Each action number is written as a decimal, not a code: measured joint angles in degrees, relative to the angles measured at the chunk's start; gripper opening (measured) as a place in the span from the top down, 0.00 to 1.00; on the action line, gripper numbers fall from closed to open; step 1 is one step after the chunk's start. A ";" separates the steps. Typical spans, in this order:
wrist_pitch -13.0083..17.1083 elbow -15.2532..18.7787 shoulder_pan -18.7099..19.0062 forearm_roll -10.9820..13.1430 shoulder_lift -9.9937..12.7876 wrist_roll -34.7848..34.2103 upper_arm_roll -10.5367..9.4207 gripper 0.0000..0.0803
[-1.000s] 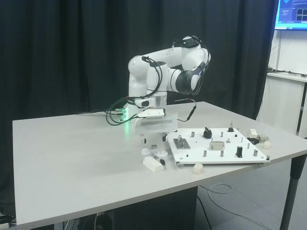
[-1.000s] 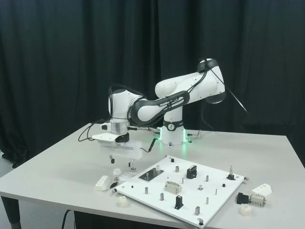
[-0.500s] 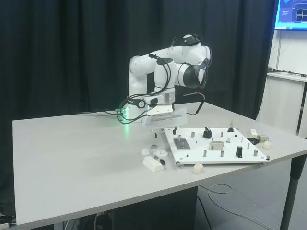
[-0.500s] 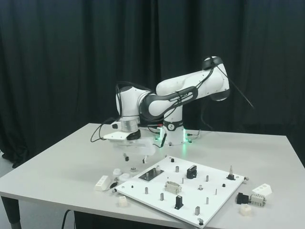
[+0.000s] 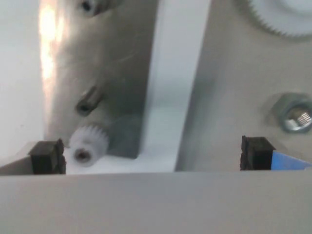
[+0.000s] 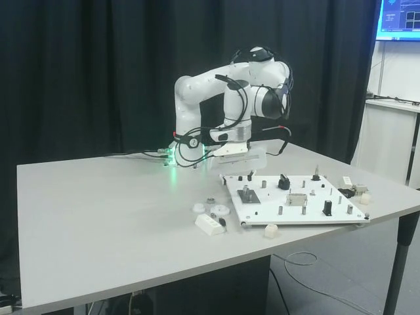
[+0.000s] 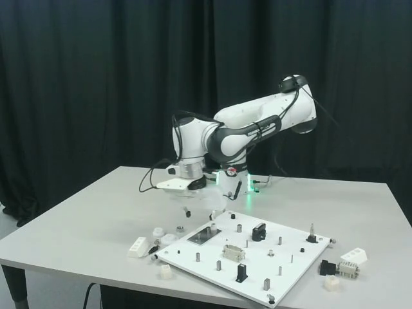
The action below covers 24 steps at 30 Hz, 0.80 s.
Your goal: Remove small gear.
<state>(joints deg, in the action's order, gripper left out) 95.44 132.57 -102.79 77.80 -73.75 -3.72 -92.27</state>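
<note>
The small gear [image 5: 88,145] sits on a peg on the grey metal plate [image 5: 97,73], right beside one black fingertip [image 5: 47,157] of the gripper [image 5: 151,156]. The fingers stand wide apart and hold nothing. The other fingertip [image 5: 255,153] hangs over the bare table, near a metal nut [image 5: 292,113]. A short steel pin [image 5: 89,100] stands on the plate just past the gear. From the room, the arm [image 6: 223,85] hovers over the near corner of the white board [image 7: 257,257], where the plate [image 7: 203,235] is mounted. A large gear [image 5: 282,14], another gear [image 6: 220,210] and a white block [image 6: 209,224] lie loose on the table [image 6: 98,203] beside the board.
</note>
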 joint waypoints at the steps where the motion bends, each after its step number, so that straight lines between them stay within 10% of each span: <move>1: 0.15 0.23 0.56 0.00 0.01 -0.40 0.01 0.00; 24: 6.28 3.80 8.18 0.32 1.22 -4.62 -1.19 0.00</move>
<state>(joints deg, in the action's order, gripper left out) 101.72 136.37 -94.61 78.12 -72.53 -8.34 -93.46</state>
